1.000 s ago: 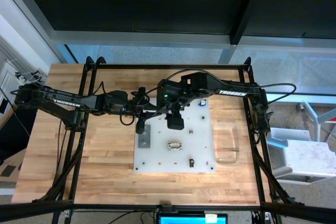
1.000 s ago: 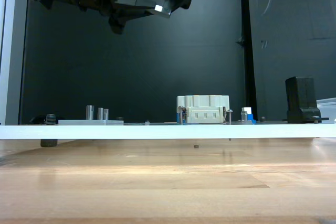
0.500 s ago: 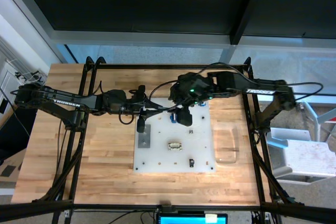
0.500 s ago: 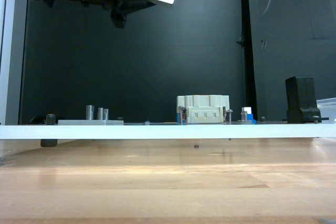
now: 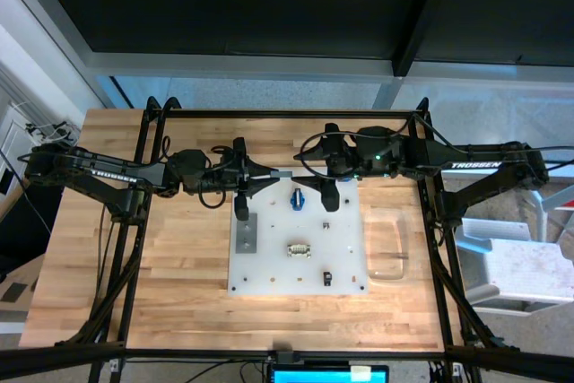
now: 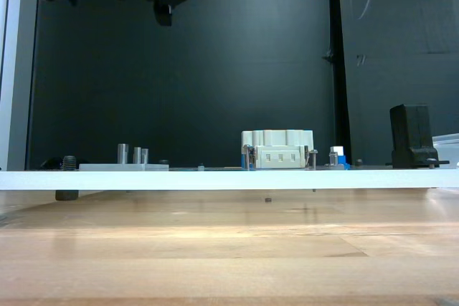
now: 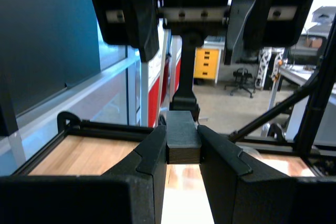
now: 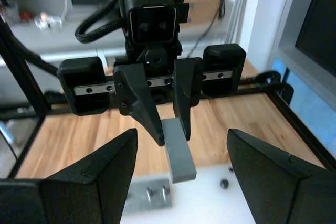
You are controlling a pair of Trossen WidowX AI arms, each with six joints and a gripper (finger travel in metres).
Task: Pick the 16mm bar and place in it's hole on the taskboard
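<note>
While the grey square-section bar (image 8: 177, 150) is pinched at one end between the pressed-together fingers (image 7: 151, 153) of the left gripper (image 5: 265, 176), it lies level in the air, high over the far left part of the flat white taskboard (image 5: 345, 262) and clear of any seat. Its free end points right, toward the right gripper (image 7: 202, 11), which hovers over the far middle of the board, facing the bar. That gripper's jaws are spread wide and touch nothing; a gap shows between them and the bar's end.

The pick looks done: the bar is off the table and firmly held. The placing is all left to do. Which hole belongs to this bar cannot be told from these views. A grey metal plate (image 5: 245, 233) with short upright pegs (image 6: 133, 154) lies on the board's left side, below the left gripper, and may be the place. By my reading, the bar must be turned from level to upright, brought over its hole, and lowered a long way before it can go in.
</note>
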